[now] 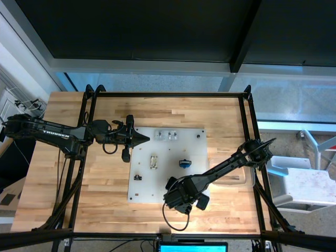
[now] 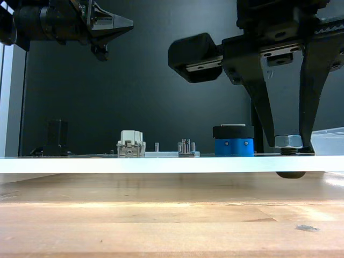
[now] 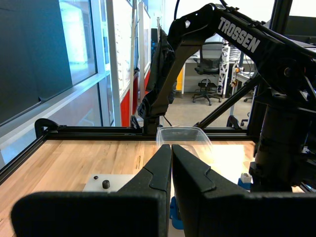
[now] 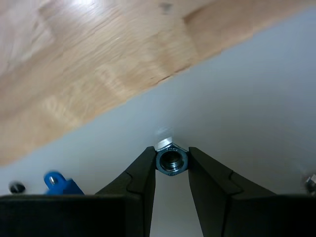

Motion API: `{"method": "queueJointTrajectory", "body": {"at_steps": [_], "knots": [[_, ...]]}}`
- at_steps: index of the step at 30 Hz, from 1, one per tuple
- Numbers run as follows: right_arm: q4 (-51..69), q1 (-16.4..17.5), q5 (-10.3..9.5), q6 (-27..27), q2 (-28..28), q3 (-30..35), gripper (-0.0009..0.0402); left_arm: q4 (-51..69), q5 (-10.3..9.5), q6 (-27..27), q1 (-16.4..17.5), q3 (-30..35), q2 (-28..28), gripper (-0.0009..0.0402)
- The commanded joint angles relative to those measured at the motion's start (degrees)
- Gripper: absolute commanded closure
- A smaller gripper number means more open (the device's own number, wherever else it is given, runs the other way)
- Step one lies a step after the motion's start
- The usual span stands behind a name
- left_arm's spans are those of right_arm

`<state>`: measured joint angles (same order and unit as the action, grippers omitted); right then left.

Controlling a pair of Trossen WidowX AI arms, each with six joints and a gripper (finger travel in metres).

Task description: Pick the M12 fastener and fasten on the M12 threads

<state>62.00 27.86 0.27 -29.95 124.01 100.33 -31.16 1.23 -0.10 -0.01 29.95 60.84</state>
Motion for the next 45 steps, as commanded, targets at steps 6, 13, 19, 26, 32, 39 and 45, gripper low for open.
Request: {"method": "queueJointTrajectory", "body": {"at_steps": [6, 13, 19, 26, 32, 39, 45], "knots": [[0.3, 0.0, 0.13, 22.6, 0.2, 0.0, 0.0366, 0.0, 0.02, 0.0, 0.0, 0.0, 0.0, 0.0393], [0.3, 0.0, 0.11, 44.3, 0.2, 0.0, 0.0365, 0.0, 0.02, 0.0, 0.0, 0.0, 0.0, 0.0393], [0.3, 0.0, 0.13, 67.2, 0.2, 0.0, 0.0365, 0.0, 0.02, 0.0, 0.0, 0.0, 0.0, 0.0393], [0.3, -0.1, 0.11, 92.3, 0.2, 0.0, 0.0366, 0.0, 0.02, 0.0, 0.0, 0.0, 0.0, 0.0393], [0.3, -0.1, 0.13, 111.7, 0.2, 0.0, 0.0365, 0.0, 0.02, 0.0, 0.0, 0.0, 0.0, 0.0393], [0.3, -0.1, 0.17, 128.7, 0.2, 0.0, 0.0366, 0.0, 0.02, 0.0, 0.0, 0.0, 0.0, 0.0393], [0.3, -0.1, 0.17, 145.7, 0.2, 0.0, 0.0366, 0.0, 0.02, 0.0, 0.0, 0.0, 0.0, 0.0393]]}}
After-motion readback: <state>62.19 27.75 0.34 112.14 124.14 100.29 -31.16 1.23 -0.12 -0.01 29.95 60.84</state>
